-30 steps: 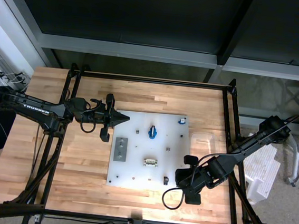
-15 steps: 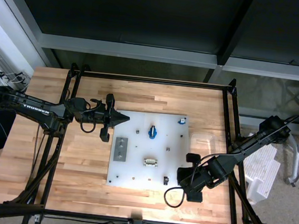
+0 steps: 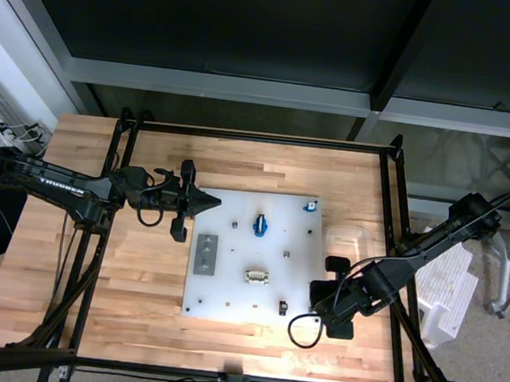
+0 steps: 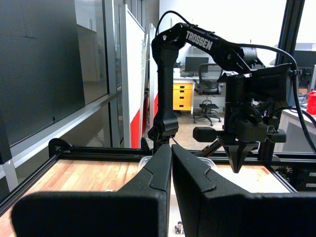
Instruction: Remove the 16mm bar from the taskboard and place in the container
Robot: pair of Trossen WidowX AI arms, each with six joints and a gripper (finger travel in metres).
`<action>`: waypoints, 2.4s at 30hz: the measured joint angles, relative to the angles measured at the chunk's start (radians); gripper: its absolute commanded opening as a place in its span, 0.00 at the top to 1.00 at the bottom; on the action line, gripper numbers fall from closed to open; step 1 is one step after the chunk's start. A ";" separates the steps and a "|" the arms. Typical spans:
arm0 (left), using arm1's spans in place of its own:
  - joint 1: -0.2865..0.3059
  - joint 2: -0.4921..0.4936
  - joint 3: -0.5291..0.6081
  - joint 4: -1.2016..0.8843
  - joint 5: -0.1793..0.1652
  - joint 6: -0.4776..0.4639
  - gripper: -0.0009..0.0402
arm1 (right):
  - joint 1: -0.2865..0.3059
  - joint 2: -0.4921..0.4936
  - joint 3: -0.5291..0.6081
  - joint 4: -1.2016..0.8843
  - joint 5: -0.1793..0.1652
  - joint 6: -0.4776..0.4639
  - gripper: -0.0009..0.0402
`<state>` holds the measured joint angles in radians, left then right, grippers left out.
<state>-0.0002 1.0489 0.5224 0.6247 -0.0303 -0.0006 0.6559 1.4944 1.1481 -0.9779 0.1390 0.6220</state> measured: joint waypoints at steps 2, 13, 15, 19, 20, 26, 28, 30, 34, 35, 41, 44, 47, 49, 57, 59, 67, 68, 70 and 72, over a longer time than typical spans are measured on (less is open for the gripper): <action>0.000 0.000 0.000 0.000 0.000 0.000 0.98 | 0.000 0.005 0.000 0.006 0.000 0.002 0.88; 0.000 0.000 0.000 0.000 0.000 0.000 0.98 | 0.003 0.107 0.000 0.076 0.000 0.021 0.43; 0.000 0.000 0.000 0.000 0.000 0.000 0.98 | 0.003 0.129 0.000 0.089 0.001 0.020 0.40; 0.000 0.000 0.000 0.000 0.000 0.000 0.98 | 0.005 0.167 -0.001 0.127 0.000 0.020 0.40; 0.000 0.000 0.000 0.000 0.000 0.000 0.98 | 0.005 0.175 -0.003 0.132 0.000 0.020 0.40; 0.000 0.000 0.000 0.000 0.000 0.000 0.98 | 0.007 0.211 -0.021 0.171 0.000 0.020 0.45; 0.000 0.000 0.000 0.000 0.000 0.000 0.98 | 0.008 0.214 -0.026 0.182 0.000 0.019 0.48; 0.000 0.000 0.000 0.000 0.000 0.000 0.98 | 0.009 0.214 -0.029 0.188 0.000 0.018 0.51; 0.000 0.000 0.000 0.000 0.000 0.000 0.98 | 0.010 0.215 -0.035 0.193 0.000 0.016 0.59; 0.000 0.000 0.000 0.000 0.000 0.000 0.98 | 0.011 0.214 -0.035 0.194 0.000 0.015 0.62; 0.000 0.000 0.000 0.000 0.000 0.000 0.98 | 0.012 0.214 -0.035 0.196 0.000 0.012 0.76; 0.000 0.000 0.000 0.000 0.000 0.000 0.98 | 0.013 0.215 -0.035 0.197 0.001 0.008 0.83; 0.000 0.000 0.000 0.000 0.000 0.000 0.98 | 0.013 0.214 -0.035 0.197 0.001 0.005 0.90; 0.000 0.000 0.000 0.000 0.000 0.000 0.98 | 0.013 0.214 -0.035 0.197 0.001 0.002 0.93; 0.000 0.000 0.000 0.000 0.000 0.000 0.98 | 0.014 0.196 -0.035 0.193 0.000 0.000 0.96; 0.000 0.000 0.000 0.000 0.000 0.000 0.98 | 0.014 0.189 -0.035 0.191 0.000 -0.003 0.96; 0.000 0.000 0.000 0.000 0.000 0.000 0.98 | 0.013 0.113 -0.027 0.150 0.000 -0.003 0.96; 0.000 0.000 0.000 0.000 0.000 0.000 0.98 | 0.013 0.100 -0.025 0.143 0.000 -0.003 0.96; 0.000 0.000 0.000 0.000 0.000 0.000 0.98 | 0.012 0.074 -0.017 0.120 0.000 -0.003 0.96; 0.000 0.000 0.000 0.000 0.000 0.000 0.98 | 0.011 0.052 -0.007 0.095 0.000 -0.003 0.96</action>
<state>-0.0002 1.0489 0.5224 0.6250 -0.0303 -0.0006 0.6666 1.5463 1.1412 -0.8825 0.1394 0.6189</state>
